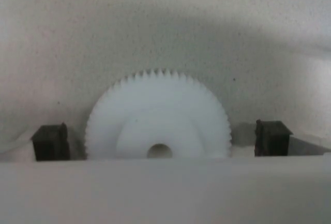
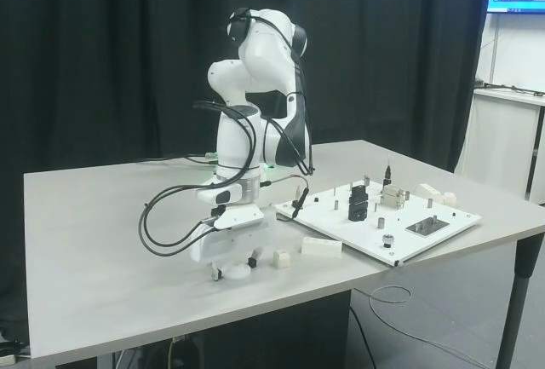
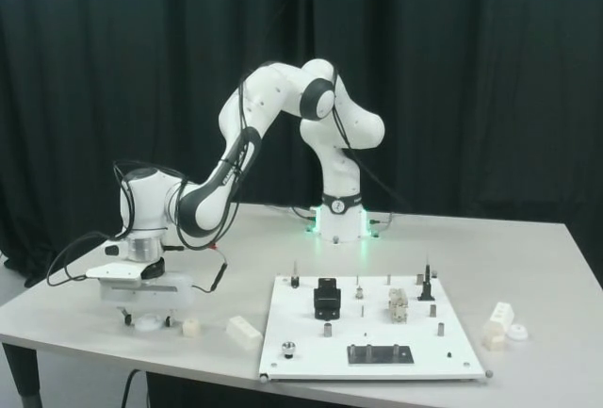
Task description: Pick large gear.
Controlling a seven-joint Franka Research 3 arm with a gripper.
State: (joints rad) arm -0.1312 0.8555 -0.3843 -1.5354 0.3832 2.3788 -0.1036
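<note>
- The large gear point(image 1: 158, 120) is seen flat on the grey table point(image 2: 102, 241), near the table's front edge and at the left end of the scene in the second room view.
- The gripper point(image 1: 160, 140) is lowered over it, and its two black fingertips point(image 1: 50, 142) are held apart, one on each side of the toothed rim, with a gap shown between each tip and the teeth.
- The approach and descent are judged done; the closing of the fingers and the lift are judged not yet done, since the gear is seen resting on the table.
- Just to the right of the gripper, two small white blocks point(image 3: 192, 327) are seen on the table.
- Further right, a white board point(image 3: 369, 333) carrying pegs and small parts is seen, well apart from the gear.
- At the far side, the arm's base point(image 3: 340, 221) is bolted, lit green.
</note>
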